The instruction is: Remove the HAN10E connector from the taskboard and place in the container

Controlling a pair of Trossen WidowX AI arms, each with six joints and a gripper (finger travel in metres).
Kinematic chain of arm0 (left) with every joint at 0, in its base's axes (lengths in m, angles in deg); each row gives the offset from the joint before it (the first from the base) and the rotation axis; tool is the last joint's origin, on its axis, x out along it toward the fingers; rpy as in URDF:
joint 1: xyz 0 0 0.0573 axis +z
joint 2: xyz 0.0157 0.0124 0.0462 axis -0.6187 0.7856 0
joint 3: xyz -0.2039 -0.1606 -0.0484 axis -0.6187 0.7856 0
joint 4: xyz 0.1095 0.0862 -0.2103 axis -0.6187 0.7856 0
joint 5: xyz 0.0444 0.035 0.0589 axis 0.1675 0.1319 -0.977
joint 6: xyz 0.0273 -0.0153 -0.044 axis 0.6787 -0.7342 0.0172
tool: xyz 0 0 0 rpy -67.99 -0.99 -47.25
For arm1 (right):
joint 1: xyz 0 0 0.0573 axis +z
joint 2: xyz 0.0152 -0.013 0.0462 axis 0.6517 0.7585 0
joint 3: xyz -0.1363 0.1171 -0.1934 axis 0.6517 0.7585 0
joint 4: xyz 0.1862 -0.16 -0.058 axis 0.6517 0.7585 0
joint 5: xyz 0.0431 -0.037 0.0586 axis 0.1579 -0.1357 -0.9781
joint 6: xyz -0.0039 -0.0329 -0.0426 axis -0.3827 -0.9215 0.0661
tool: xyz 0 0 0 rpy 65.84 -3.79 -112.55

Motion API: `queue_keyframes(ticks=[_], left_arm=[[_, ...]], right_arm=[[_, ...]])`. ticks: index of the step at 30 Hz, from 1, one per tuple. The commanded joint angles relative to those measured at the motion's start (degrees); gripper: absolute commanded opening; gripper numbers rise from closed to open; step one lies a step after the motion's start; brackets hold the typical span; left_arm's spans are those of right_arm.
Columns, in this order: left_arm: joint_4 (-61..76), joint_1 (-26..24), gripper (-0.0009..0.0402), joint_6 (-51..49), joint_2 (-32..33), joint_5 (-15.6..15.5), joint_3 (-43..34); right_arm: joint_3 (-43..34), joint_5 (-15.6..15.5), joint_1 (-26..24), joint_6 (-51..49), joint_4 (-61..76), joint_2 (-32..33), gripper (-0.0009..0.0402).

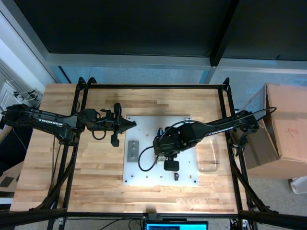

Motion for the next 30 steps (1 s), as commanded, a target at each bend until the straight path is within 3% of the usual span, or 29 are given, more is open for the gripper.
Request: queue_keyframes(ticks=[1,10,15,19,30], left_arm=[[0.00,0.00,0.0000,0.00,0.02,0.02,-0.02],[0.00,0.02,0.0000,0.00,0.02,0.02,-0.02],[0.00,0.02,0.0000,0.00,0.02,0.02,-0.02],[0.00,0.02,0.0000,0.00,0.02,0.02,-0.02],[0.00,0.02,0.0000,0.00,0.02,0.02,-0.02]], right_arm=[[-0.13,0.13,0.07,0.26,0.13,1.16,0.0043],[-0.13,-0.04,0.39,1.38,0.07,5.77,0.0231],[-0.13,-0.09,0.55,2.58,-0.31,8.26,0.0304],[-0.13,0.07,0.79,2.64,-0.90,10.14,0.0328],[-0.13,-1.01,1.42,2.14,-3.02,14.78,0.0330]])
